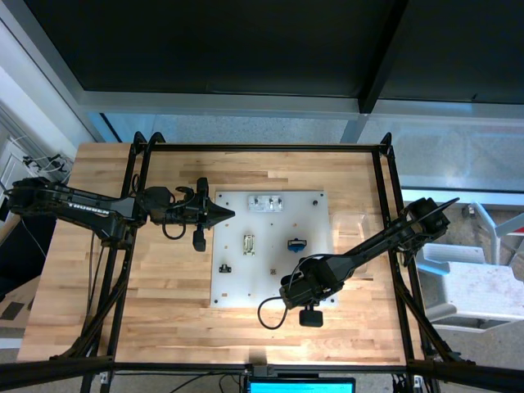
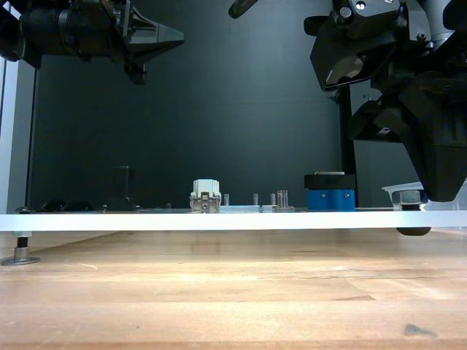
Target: Unfasten the M12 fastener and place in the container
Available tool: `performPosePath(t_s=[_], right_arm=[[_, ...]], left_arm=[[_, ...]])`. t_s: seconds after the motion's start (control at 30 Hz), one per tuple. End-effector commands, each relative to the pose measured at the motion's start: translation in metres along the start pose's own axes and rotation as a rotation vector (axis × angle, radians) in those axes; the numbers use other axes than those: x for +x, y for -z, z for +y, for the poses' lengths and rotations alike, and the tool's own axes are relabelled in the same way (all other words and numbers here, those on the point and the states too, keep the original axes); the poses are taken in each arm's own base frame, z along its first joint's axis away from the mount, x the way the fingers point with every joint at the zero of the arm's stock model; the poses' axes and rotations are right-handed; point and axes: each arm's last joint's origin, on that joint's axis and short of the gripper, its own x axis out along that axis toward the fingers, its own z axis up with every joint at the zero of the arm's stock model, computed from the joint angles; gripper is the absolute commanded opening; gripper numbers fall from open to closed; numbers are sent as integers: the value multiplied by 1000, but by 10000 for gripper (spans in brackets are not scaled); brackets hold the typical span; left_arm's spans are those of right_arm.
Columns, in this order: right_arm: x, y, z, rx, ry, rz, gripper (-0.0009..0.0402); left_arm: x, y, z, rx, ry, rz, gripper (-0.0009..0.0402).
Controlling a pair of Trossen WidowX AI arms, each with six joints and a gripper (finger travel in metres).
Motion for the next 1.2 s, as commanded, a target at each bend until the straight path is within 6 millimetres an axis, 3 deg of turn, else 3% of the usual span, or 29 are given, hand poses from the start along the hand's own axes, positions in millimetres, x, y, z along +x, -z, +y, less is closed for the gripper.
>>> performPosePath(t_s=[0.03, 0.3, 0.5, 0.77, 0.97, 1.2], right_arm=[[0, 0, -1, 2, 14, 0, 0], [-10, 4, -10, 108, 247, -74, 0], [-21, 4, -9, 107, 215, -58, 0], [-30, -1, 3, 103, -12, 6, 0], [-23, -4, 9, 92, -64, -14, 0], [-1, -7, 10, 67, -38, 24, 0]], left_arm=[[0, 0, 0, 0, 0, 0, 0], [0, 0, 0, 0, 0, 0, 0], [0, 0, 0, 0, 0, 0, 0], [0, 0, 0, 0, 0, 0, 0], [0, 0, 0, 0, 0, 0, 0], [0, 0, 0, 0, 0, 0, 0]])
